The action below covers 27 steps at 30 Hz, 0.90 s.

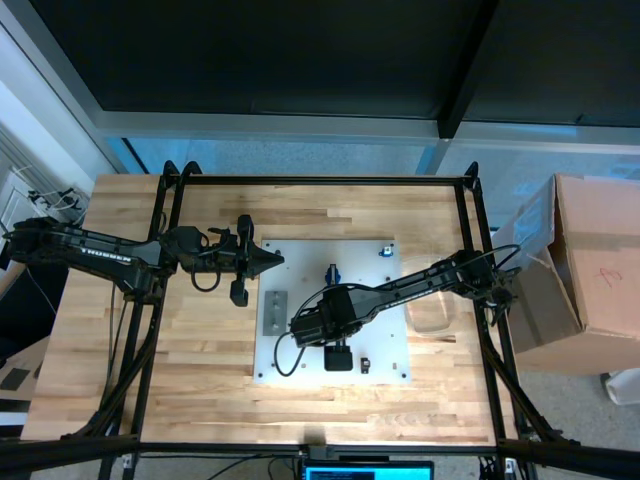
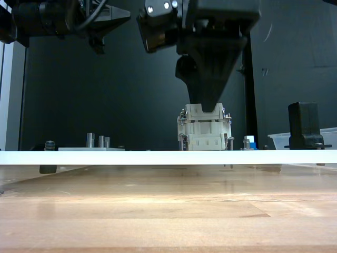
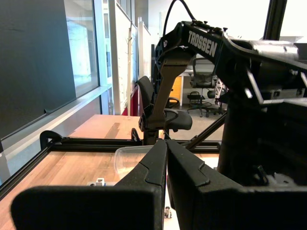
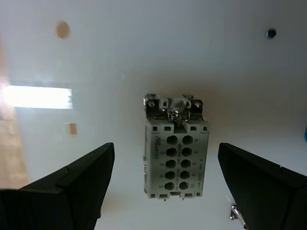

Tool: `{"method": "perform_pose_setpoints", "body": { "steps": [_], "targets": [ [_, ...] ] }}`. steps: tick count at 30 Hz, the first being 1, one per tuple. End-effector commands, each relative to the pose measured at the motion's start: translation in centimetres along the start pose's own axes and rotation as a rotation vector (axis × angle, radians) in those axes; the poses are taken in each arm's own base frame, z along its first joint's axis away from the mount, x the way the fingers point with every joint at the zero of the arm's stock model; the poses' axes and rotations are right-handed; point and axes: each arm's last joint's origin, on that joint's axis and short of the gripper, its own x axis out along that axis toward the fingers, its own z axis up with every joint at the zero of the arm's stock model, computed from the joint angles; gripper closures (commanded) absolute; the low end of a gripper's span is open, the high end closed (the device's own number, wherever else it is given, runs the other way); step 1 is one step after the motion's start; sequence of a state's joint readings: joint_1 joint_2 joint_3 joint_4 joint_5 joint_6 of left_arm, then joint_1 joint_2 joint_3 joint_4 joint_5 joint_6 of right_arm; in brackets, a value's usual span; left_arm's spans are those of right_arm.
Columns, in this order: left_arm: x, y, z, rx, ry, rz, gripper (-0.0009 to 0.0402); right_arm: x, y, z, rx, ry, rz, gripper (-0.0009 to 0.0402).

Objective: Remove the HAN10E connector from the taskboard and place in the container

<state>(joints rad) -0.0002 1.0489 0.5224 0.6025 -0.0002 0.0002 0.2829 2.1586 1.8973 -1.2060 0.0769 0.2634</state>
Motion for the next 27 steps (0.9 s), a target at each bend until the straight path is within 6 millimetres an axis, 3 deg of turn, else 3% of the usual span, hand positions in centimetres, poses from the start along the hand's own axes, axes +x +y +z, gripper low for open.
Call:
{"method": "perform_pose_setpoints", "body": {
  "steps": [1, 9, 27],
  "targets": [
    [0.01, 0.01, 0.00, 0.000, 0.000, 0.000, 0.0393, 0.43, -0.01, -0.02, 0.001, -0.005, 0.001, 0.0102],
    [0.01, 0.01, 0.00, 0.000, 0.000, 0.000, 0.0393, 0.46, -0.11, 0.11, 0.004, -0.016, 0.003, 0.0142],
    [0.00, 0.00, 0.01, 0.000, 0.000, 0.000, 0.0393, 0.32, -0.30, 0.07, 0.008, -0.013, 0.005, 0.0355]
  ]
}}
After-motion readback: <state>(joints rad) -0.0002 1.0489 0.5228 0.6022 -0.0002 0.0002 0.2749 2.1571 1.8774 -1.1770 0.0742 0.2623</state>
